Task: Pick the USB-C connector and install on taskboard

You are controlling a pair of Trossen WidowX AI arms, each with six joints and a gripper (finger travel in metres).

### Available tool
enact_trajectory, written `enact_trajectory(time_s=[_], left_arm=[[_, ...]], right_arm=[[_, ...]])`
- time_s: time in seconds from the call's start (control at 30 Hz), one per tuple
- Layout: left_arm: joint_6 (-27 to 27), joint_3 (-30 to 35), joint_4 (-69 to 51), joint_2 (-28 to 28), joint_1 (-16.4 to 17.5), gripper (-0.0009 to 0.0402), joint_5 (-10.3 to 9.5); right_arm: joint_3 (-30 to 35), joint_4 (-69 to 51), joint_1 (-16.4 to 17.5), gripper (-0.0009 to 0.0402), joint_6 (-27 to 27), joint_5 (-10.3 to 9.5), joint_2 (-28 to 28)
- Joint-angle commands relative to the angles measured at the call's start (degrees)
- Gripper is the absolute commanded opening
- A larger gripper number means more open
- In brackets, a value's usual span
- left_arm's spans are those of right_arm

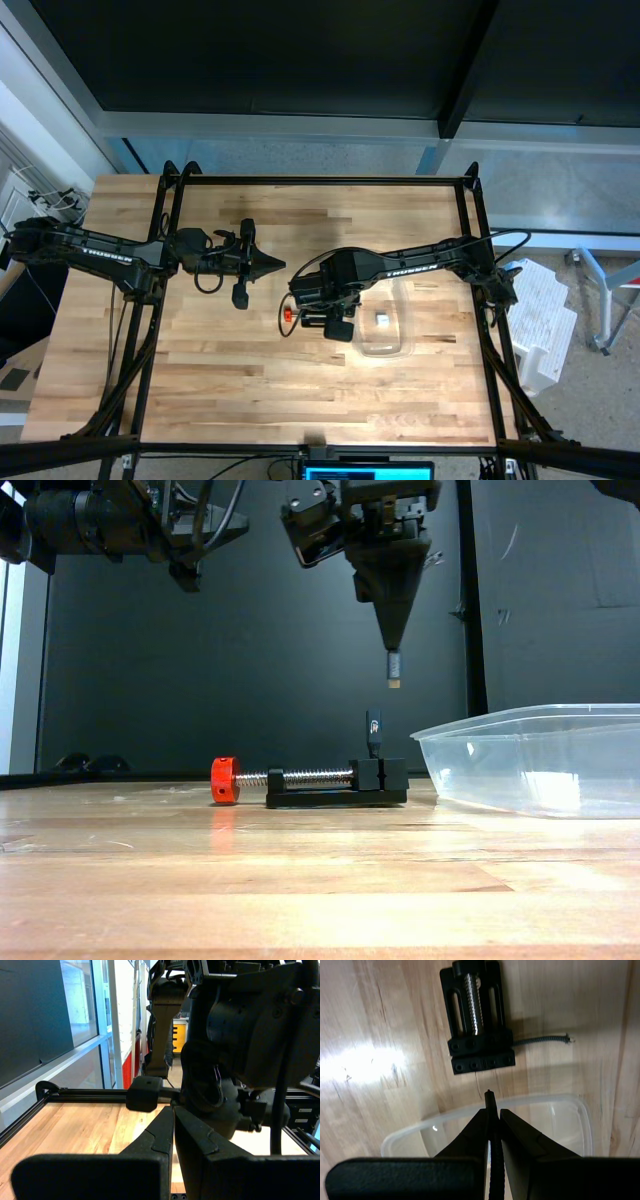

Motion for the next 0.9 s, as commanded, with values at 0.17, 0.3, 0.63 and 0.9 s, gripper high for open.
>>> enact_trajectory(time_s=[0.17, 0.3, 0.63, 0.9], left_arm=[[0.0, 0.0, 0.0, 0.0, 0.0, 0.0000, 0.00], [0.0, 0.0, 0.0, 0.0, 0.0, 0.0000, 0.00], [0.0, 0.0, 0.0, 0.0, 0.0, 0.0000, 0.00], [0.0, 0.0, 0.0, 0.0, 0.0, 0.0000, 0.00]], right_arm=[[1.8, 0.3, -0.2, 0.0000, -0.6, -0.87, 1.9], [1.8, 0.7, -0.2, 0.0000, -1.1, -0.79, 2.5], [1.8, 1.6, -0.3, 0.0000, -2.7, 0.44, 2.8], [1.7, 2.0, -0.3, 0.0000, -3.5, 0.63, 2.8]])
